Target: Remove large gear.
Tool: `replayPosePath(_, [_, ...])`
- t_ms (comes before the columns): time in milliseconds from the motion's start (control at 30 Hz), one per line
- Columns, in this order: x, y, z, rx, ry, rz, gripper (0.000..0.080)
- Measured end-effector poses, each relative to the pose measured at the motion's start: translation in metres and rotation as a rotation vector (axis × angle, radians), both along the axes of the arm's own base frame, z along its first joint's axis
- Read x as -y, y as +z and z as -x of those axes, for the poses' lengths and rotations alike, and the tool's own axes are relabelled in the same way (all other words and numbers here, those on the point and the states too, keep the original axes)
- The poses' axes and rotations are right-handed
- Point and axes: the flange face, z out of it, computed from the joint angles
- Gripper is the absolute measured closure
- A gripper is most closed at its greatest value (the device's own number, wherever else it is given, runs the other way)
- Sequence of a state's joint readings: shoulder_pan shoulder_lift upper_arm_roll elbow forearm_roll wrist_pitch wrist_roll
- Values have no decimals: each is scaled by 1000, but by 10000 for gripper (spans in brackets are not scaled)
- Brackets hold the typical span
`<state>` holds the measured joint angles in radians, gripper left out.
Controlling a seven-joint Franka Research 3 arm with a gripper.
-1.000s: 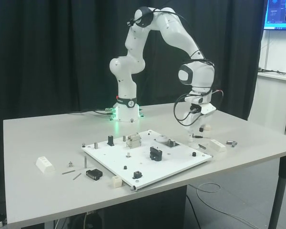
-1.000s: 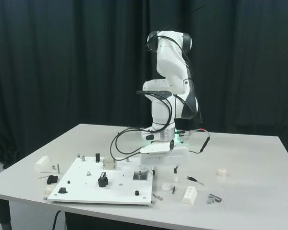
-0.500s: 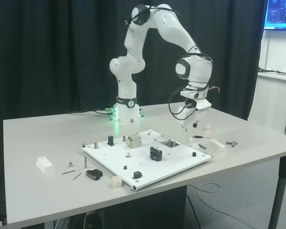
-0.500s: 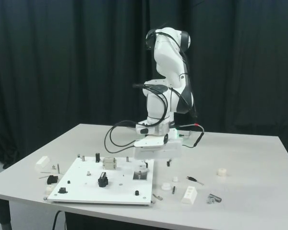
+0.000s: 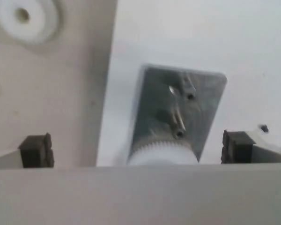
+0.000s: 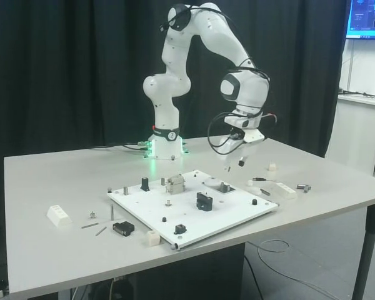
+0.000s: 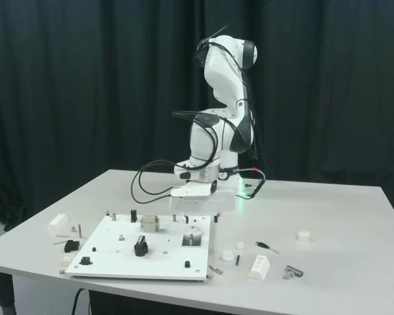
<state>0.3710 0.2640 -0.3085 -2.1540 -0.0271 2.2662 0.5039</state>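
our tool (image 5: 136, 150) hangs released above the large gear (image 5: 162, 154) on its grey plate (image 5: 178, 110) (gear half hidden); descending off-centre could jam a fingertip on the teeth.

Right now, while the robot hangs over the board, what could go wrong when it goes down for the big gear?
The gear sits on a grey metal plate with two bare pins close by; a slightly off descent might knock the open jaws against them. In the wrist view the gear is half hidden, so aim is hard to judge. Other parts stand on the white board nearby, such as a black block.
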Motion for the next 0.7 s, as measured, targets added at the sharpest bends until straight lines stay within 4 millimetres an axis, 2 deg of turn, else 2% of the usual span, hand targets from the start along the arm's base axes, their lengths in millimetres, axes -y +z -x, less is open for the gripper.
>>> replayPosePath(700, [39, -29, 26, -9, 36, -17, 3])
